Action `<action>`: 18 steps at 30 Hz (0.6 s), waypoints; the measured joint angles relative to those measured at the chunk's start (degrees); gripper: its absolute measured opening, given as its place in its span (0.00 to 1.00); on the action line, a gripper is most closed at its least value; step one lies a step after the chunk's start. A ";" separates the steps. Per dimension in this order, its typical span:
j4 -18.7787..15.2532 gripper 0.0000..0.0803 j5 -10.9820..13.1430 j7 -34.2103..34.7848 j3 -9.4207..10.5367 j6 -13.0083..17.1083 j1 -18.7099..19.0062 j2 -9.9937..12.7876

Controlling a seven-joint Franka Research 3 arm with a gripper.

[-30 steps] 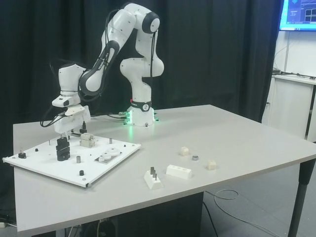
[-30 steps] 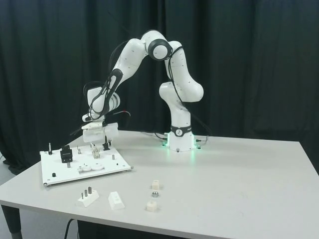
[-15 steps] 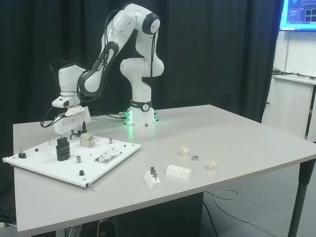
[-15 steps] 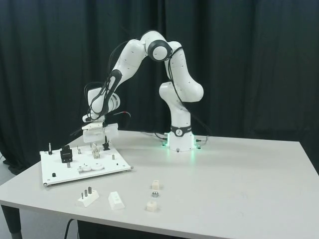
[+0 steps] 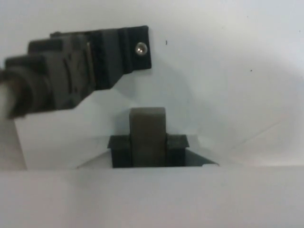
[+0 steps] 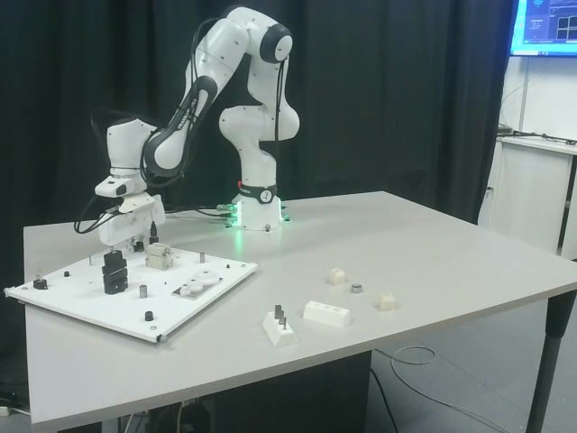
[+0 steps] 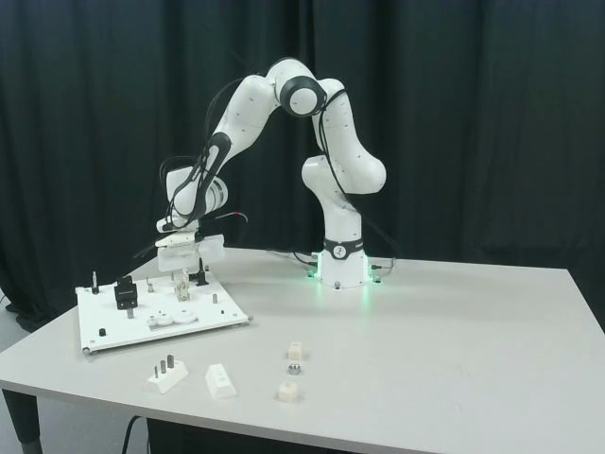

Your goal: Pick square peg 4.

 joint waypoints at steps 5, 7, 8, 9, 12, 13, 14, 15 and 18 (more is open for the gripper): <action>0.01 0.19 0.00 0.00 0.00 0.00 0.00 0.00; 0.03 0.19 0.00 0.00 0.00 -0.01 0.00 0.00; 0.05 0.19 0.00 0.00 0.00 -0.01 0.00 0.00; 0.09 0.19 0.00 0.00 -0.01 -0.01 0.02 0.00; 0.36 0.19 0.00 0.00 -0.12 0.02 0.13 -0.04; 0.46 0.19 -0.02 0.00 -0.21 0.02 0.19 -0.06; 0.59 0.19 -0.08 0.00 -0.36 0.02 0.29 -0.09; 0.68 0.19 -0.15 0.00 -0.52 0.02 0.40 -0.12; 0.82 0.19 -0.50 0.00 -1.31 0.02 0.95 -0.29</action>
